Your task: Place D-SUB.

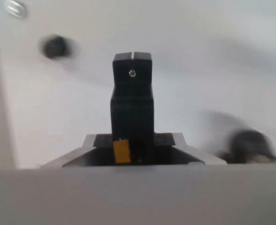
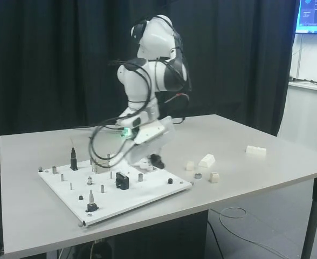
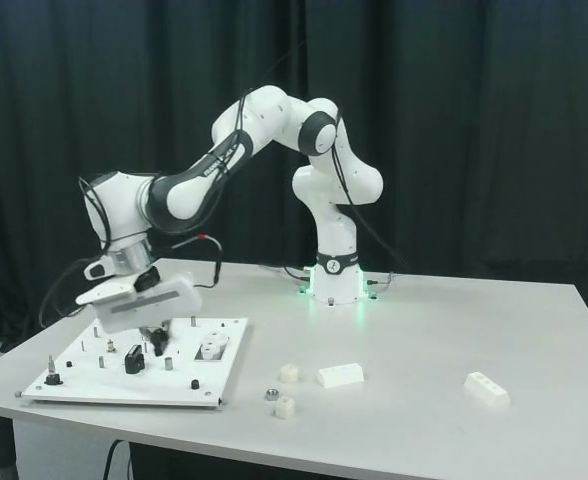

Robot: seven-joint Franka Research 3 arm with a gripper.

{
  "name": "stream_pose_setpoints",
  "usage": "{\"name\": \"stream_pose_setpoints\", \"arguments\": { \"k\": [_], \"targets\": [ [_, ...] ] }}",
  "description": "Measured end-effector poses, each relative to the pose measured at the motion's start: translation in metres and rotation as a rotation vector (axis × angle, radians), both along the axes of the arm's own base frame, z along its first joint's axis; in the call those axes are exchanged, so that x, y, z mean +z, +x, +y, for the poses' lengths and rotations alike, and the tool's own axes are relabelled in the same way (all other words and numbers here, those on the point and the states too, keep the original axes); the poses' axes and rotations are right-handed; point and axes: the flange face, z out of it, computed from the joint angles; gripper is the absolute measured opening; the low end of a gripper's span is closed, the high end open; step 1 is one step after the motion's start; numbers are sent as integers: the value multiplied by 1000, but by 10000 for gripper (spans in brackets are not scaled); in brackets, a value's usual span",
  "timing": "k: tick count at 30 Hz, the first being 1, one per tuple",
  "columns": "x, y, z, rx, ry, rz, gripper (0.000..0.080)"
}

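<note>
Black curtains hang behind one grey desk (image 2: 266,145). On it lies one white board (image 2: 142,197) studded with short pegs and a few black fittings, one of them a black block (image 2: 122,181) near the board's middle. One white arm (image 3: 224,160) reaches from its base over the board, its gripper (image 3: 156,340) low above the surface.

From the wrist, the fingers (image 1: 132,101) appear as one black column pressed together, with a small tab at their root; whether they clamp anything I cannot tell. The D-SUB itself cannot be picked out with certainty in any view.

Beside the board, loose on the desk, lie five small white blocks (image 3: 339,375) and one small ring (image 3: 270,395). Four blocks sit near the board's edge, and one (image 3: 486,388) lies well apart.
</note>
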Motion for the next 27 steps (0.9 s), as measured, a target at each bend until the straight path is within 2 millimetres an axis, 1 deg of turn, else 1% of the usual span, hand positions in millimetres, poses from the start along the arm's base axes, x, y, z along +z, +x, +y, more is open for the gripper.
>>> {"name": "stream_pose_setpoints", "arguments": {
  "k": [7,14,21,27],
  "targets": [
    [-9,15,61,-29,62,41,153],
    [-19,27,135,-42,76,89,153],
    [-27,32,204,-39,56,126,153],
    [-37,29,253,-24,24,139,153]
  ]
}}
